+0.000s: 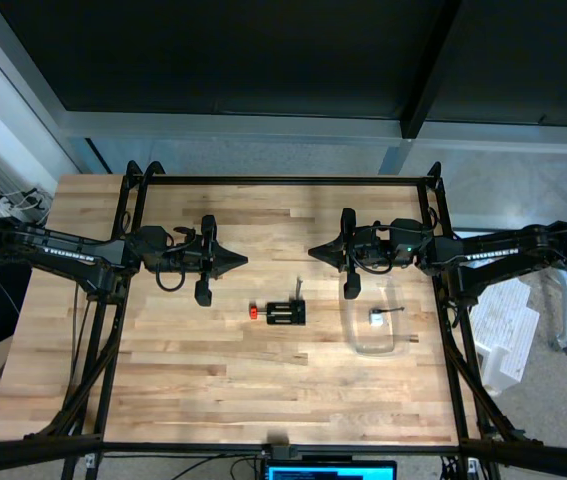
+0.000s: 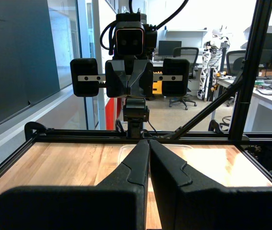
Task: Remove the USB-C connector from taskboard and place in the container
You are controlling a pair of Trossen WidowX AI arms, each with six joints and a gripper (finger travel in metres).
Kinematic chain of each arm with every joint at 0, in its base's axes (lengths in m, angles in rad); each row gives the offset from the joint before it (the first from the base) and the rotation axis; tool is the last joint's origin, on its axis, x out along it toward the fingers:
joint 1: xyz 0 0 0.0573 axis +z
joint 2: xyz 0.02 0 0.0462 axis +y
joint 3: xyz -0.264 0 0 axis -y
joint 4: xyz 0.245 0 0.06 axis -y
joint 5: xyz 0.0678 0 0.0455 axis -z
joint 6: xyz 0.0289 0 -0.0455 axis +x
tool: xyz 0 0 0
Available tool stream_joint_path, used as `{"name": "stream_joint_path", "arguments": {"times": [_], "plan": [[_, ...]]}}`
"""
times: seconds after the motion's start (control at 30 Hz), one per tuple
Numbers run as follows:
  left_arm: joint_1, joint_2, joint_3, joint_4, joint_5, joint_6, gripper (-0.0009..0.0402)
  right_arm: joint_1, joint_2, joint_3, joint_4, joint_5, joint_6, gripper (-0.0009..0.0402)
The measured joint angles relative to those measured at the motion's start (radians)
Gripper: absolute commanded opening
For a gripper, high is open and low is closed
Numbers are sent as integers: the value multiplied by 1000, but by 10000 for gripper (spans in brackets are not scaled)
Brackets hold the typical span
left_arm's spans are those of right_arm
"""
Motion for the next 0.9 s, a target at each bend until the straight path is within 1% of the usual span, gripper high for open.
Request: {"name": "stream_joint_path", "arguments": {"times": [0.27,0.3,0.4,0.43,0.9], "plan": [[0,0,0,0,0,0,0,0,0,0,-6,0,0,0],[0,0,0,0,0,0,0,0,0,0,-6,4,0,0],[0,0,0,0,0,0,0,0,0,1,-6,32,0,0],[0,0,0,0,0,0,0,0,0,1,-6,34,0,0],[0,0,0,0,0,0,0,0,0,2,8,34,2,0]]}}
